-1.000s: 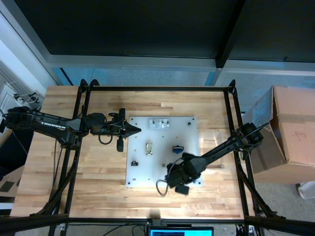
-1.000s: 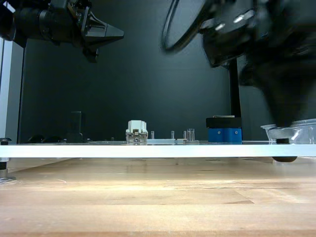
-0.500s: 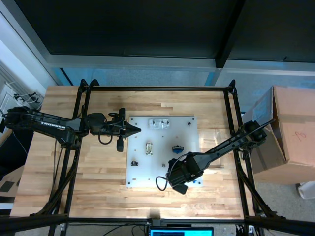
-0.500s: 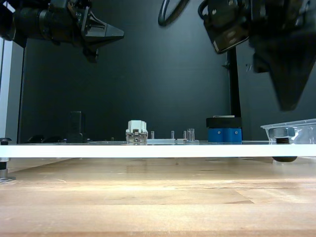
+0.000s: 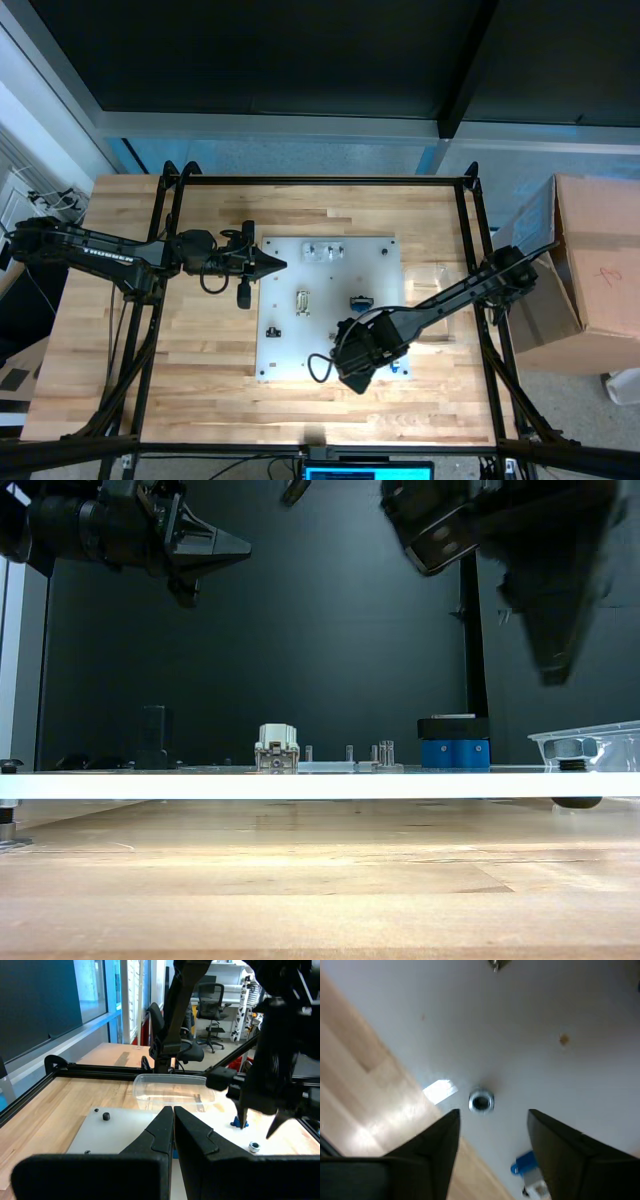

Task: Unfasten the M12 nut and place it in the container

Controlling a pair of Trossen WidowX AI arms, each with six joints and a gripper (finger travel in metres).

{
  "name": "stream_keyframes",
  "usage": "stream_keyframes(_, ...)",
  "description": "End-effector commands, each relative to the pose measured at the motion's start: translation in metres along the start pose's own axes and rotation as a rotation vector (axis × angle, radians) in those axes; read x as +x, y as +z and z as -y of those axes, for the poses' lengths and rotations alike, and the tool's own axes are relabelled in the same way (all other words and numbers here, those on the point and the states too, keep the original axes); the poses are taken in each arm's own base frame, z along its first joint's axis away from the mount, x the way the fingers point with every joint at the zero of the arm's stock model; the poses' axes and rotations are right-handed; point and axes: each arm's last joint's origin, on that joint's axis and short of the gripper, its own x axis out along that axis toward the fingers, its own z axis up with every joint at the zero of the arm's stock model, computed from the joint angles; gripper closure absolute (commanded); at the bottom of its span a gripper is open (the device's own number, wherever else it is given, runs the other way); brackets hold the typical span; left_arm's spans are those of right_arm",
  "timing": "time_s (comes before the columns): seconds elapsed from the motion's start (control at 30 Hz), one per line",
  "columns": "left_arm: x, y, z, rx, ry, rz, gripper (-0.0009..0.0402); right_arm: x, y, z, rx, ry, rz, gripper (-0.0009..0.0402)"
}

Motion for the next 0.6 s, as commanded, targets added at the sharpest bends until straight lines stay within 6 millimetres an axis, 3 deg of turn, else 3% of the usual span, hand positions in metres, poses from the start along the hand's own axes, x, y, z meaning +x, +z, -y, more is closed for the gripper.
stream_keyframes(0.03, 0.0, 0.0, 0.0, 0.0, 0.0, 0.0, 0.0393, 0.014, 0.002, -0.004, -0.005, -0.027, -0.002, 0.0154)
stream_keyframes(0.17, 0.0, 0.0, 0.0, 0.0, 0.0, 0.0, 0.0393, 0.026, 0.003, -0.008, -0.005, -0.026, -0.031, 0.0124)
stream_keyframes(0.33, 0.0, 0.0, 0.0, 0.0, 0.0, 0.0, 0.0393, 0.033, 0.003, -0.009, -0.009, -0.038, -0.037, 0.0119)
stream_keyframes(0.6, 0.0, 0.0, 0.0, 0.0, 0.0, 0.0, 0.0393, 0.041, 0.001, -0.005, -0.009, -0.051, -0.045, 0.0172)
